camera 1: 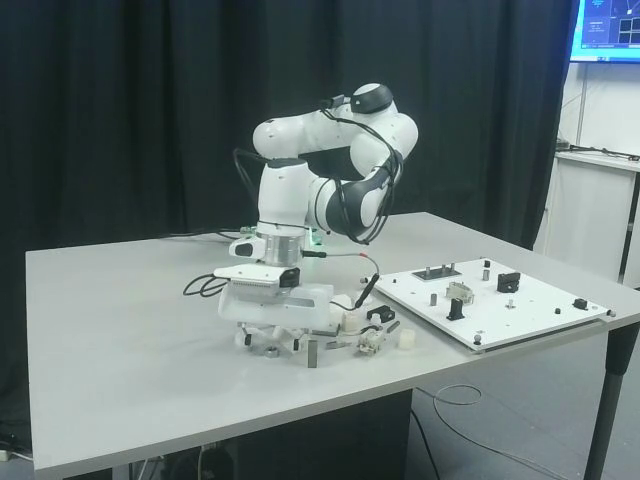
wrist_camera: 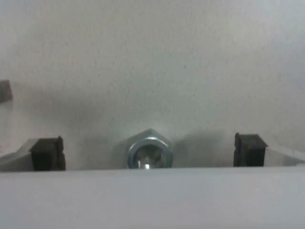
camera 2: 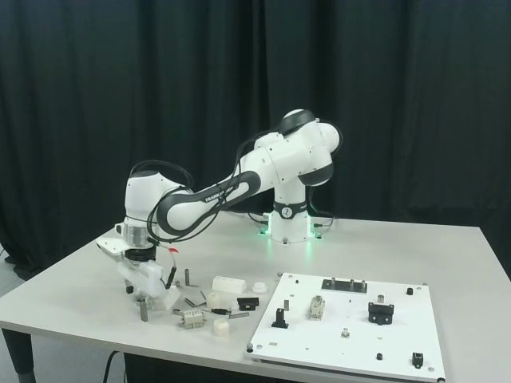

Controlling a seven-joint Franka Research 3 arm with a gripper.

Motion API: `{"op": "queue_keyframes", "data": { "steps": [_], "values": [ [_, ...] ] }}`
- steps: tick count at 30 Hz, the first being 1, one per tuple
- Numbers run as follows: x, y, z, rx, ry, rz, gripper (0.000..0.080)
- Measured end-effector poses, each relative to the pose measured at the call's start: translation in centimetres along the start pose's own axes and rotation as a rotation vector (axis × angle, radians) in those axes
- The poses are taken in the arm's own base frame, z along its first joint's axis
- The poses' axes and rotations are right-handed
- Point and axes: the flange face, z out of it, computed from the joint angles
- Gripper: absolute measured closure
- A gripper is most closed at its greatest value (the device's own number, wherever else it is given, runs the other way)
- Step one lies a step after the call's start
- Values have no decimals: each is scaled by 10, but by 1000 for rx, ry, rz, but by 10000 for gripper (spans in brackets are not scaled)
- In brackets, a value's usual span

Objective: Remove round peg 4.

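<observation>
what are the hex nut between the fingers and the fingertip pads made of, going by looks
The hex nut looks like bare metal, probably steel: a shiny grey surface with bright glints around its bore. The fingertip pads look like black rubber or soft plastic: matt, no shine, blocky edges; which of the two cannot be told. The gripper stands open, pads well apart from the nut.

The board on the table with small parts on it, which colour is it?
The board is white. The second room view shows it best, beside the loose parts on the grey table.

Shiny metal hex nut; matt grey table.
</observation>
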Motion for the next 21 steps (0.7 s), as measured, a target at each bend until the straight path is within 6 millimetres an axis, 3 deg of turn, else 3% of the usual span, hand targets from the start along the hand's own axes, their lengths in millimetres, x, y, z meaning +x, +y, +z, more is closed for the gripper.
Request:
{"op": "queue_keyframes", "data": {
  "steps": [21],
  "values": [
    [10, -8, -34, -5, 16, -16, 3]
  ]
}}
